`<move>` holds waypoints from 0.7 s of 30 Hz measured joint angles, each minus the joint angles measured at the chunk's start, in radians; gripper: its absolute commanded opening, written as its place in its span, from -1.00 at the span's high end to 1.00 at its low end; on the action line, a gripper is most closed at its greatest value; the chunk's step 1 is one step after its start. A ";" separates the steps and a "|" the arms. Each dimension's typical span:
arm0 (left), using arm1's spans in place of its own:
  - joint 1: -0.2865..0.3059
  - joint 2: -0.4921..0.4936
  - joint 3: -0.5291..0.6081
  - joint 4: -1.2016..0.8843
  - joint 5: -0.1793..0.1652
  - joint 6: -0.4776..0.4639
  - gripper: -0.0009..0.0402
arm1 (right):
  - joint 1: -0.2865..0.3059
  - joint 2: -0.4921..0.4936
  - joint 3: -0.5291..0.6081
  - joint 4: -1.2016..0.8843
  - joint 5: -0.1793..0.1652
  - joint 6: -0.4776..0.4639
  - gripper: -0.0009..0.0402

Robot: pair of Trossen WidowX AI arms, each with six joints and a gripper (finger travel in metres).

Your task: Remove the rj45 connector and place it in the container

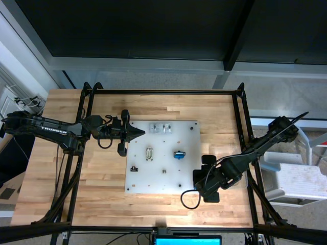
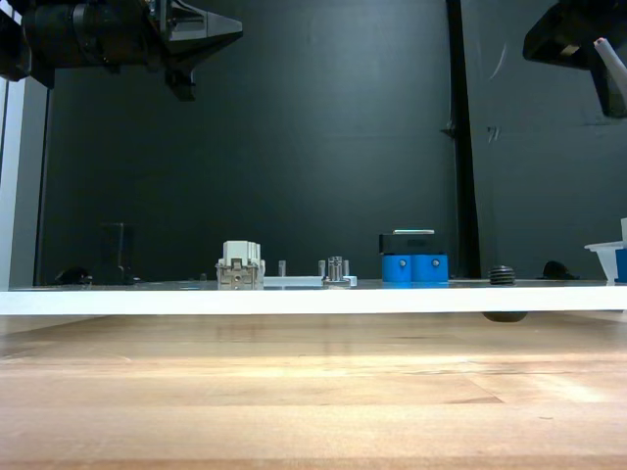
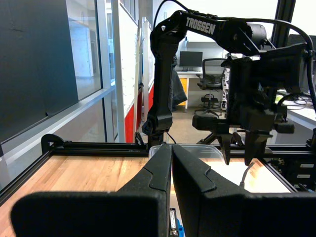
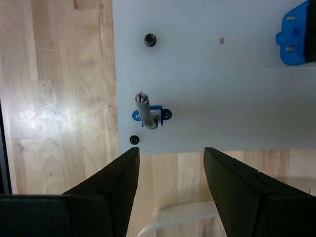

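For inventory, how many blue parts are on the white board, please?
2 on the white board: blue connector centrally; blue bracket by a corner, below the right gripper. Left gripper hovers above its left edge. Others may be hidden.

- How many grippers do you count?
- Two. The left gripper (image 3: 171, 146), fingers pressed together, is at ten o'clock of the board. The right gripper (image 4: 172, 153), fingers wide apart, is at four o'clock of it.
- And how many boards?
- One white board (image 1: 153, 181), on one wooden table (image 1: 61, 194).
- How many connectors stand on it?
- Three. One blue connector (image 1: 178, 154) at three o'clock from the middle, one beige-grey connector (image 1: 149, 154) at nine o'clock, and one rj45 connector (image 4: 147, 112) near five o'clock.
- Anything more?
- Two black knobs (image 4: 149, 40) (image 4: 134, 139) beside the rj45 connector, and one container (image 4: 182, 210).
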 measured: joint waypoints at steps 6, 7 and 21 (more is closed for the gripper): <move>0.000 0.000 0.000 0.000 0.000 0.000 0.95 | -0.001 0.023 0.000 0.009 0.000 -0.004 0.07; 0.000 0.000 0.000 0.000 0.000 0.000 0.95 | -0.001 0.026 0.000 0.014 -0.001 -0.005 0.07; 0.000 0.000 0.000 0.000 0.000 0.000 0.95 | -0.004 0.082 -0.005 0.053 0.000 -0.039 0.07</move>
